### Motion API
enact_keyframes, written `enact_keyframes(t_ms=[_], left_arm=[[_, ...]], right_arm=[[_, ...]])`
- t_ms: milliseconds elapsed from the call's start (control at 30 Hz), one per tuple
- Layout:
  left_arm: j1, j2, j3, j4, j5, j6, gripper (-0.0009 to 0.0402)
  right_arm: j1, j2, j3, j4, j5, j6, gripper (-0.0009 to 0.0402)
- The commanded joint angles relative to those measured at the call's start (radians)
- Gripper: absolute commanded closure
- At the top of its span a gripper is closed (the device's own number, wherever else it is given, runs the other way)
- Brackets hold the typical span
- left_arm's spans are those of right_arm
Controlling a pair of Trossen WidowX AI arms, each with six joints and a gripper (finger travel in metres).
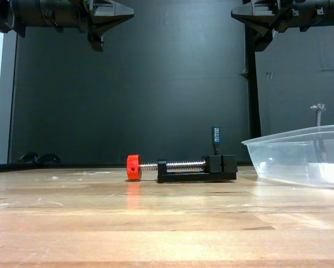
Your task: Pick the usb-c connector and install on the hub
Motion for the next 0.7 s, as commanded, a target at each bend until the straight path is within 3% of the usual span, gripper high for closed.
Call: enact_keyframes(t_ms=[33,267,700], left_arm=[[0.000,0.000,0.000,0.000,0.000,0.000,0.0393],[0.000,0.000,0.000,0.000,0.000,0.000,0.0393],[0.000,0.000,0.000,0.000,0.000,0.000,0.0393]], right_arm=[[0.000,0.001,0.000,0.002,0.001,0.001,0.0393],[0.001,0.001,0.002,-0.032,0.000,0.041,0.0393],[0.020,0.004,0.146,-0.610,0.003,0.084,0.0393]])
